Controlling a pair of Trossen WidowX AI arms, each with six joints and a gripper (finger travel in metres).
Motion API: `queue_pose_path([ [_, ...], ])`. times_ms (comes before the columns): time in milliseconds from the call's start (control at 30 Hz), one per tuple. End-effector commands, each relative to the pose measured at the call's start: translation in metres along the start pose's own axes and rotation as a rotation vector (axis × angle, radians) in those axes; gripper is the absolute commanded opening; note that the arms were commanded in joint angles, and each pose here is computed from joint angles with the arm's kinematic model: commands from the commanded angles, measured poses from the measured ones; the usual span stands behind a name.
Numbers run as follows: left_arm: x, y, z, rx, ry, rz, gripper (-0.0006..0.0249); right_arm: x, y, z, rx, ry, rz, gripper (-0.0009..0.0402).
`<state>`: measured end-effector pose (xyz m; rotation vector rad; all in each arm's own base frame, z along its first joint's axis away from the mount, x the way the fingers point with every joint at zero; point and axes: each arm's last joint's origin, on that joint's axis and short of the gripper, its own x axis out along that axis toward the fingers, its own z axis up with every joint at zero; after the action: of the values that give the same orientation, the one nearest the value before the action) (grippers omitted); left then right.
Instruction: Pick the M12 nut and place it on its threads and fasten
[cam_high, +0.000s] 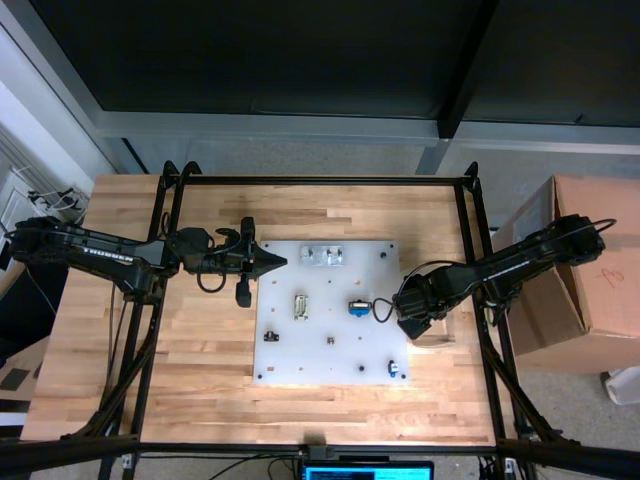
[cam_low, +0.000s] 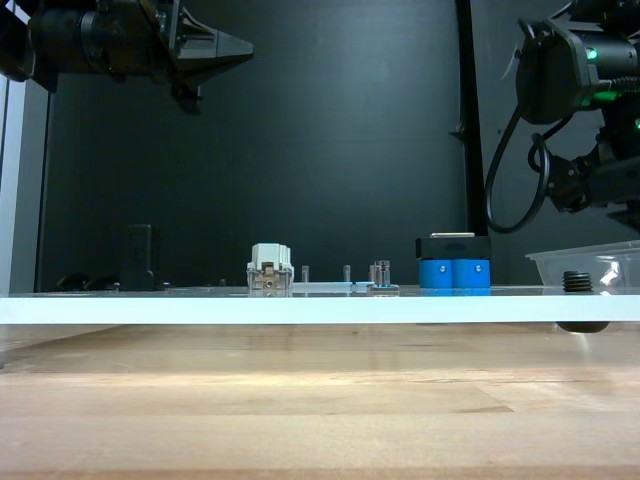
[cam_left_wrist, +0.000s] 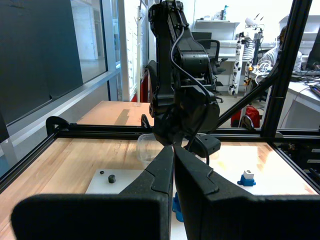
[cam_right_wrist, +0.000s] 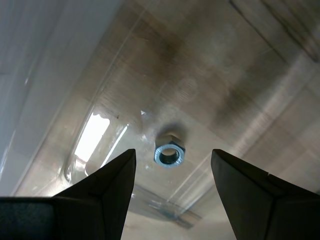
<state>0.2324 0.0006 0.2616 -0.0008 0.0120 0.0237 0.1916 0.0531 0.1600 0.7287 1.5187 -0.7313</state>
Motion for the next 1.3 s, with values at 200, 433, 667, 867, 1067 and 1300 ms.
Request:
queue_pose_path([
  [200, 0.000, 0.000, 0.000, 0.000, 0.000, 0.000, 0.0000, 0.011, -0.001, -0.002, -0.007, 0.010, 0.001, 0.0185],
  [433, 0.000, 0.000, 0.000, 0.000, 0.000, 0.000, 0.0000, 0.013, -0.002, -0.003, -0.014, 0.008, -0.001, 0.0144],
  [667, 0.000, 0.000, 0.000, 0.000, 0.000, 0.000, 0.0000, 0.013, -0.001, -0.004, -0.018, 0.007, 0.001, 0.0091],
  [867, 0.000, 0.000, 0.000, 0.000, 0.000, 0.000, 0.0000, 0.013, -0.001, -0.004, -0.035, 0.002, 0.009, 0.0060],
  [1067, 0.000, 0.000, 0.000, 0.000, 0.000, 0.000, 0.0000, 0.013, 0.000, -0.004, -0.041, 0.001, 0.015, 0.0039],
  [1300, 0.000, 0.000, 0.000, 0.000, 0.000, 0.000, 0.0000, -0.001, 0.002, -0.005, -0.112, -0.023, 0.070, 0.0031],
])
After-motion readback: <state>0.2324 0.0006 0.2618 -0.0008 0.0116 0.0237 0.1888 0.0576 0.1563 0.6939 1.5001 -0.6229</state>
